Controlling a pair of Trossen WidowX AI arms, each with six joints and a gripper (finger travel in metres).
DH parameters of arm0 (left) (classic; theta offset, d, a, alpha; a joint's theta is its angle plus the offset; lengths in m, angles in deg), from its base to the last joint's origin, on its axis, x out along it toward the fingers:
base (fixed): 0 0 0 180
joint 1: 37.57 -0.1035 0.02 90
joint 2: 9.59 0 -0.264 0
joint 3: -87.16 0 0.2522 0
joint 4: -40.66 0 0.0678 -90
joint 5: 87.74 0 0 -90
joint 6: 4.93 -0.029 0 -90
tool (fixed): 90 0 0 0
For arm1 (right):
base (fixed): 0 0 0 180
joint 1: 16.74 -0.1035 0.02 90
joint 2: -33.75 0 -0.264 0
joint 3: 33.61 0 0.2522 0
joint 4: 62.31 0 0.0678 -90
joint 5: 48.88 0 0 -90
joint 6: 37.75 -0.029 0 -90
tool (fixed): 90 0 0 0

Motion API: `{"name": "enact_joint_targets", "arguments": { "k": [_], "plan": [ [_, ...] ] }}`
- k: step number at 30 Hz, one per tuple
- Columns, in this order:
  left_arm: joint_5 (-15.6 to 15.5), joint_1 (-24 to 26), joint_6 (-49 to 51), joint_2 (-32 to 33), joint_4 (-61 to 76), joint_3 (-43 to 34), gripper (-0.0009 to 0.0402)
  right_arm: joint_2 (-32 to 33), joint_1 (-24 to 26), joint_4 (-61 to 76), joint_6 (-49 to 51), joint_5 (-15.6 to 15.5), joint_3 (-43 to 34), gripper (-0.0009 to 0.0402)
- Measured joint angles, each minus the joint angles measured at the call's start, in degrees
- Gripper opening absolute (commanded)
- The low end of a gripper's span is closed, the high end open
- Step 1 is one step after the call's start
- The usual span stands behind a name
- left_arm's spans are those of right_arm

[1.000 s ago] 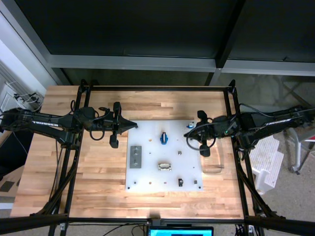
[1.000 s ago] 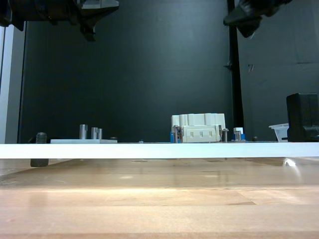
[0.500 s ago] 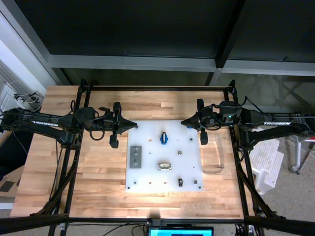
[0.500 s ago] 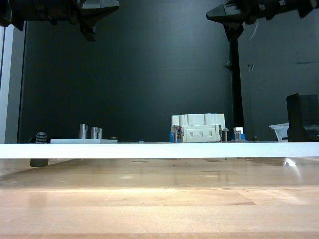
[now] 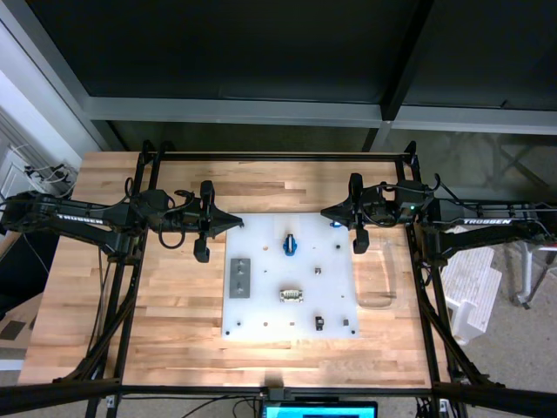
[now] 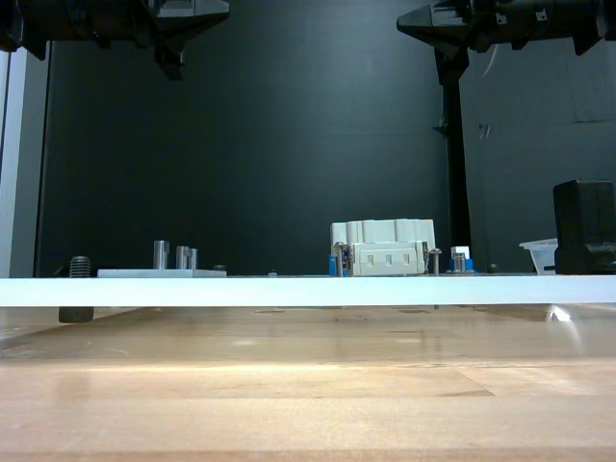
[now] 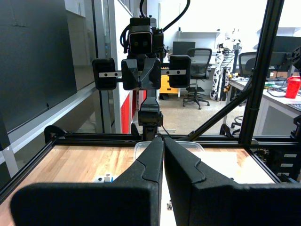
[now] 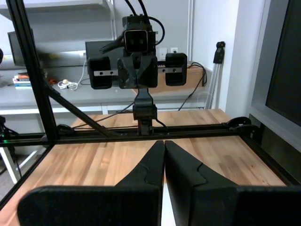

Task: Pick the 16mm bar and install on taskboard

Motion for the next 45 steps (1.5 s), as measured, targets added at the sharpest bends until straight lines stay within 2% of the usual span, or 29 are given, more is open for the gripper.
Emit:
{"name": "enact_joint_targets", "arguments": {
  "k": [45],
  "plan": [
    [0.0,0.0,0.0,0.0,0.0,0.0,0.0001,0.1,0.0,-0.6,-1.3,0.2,0.1,0.0000]
  ]
}}
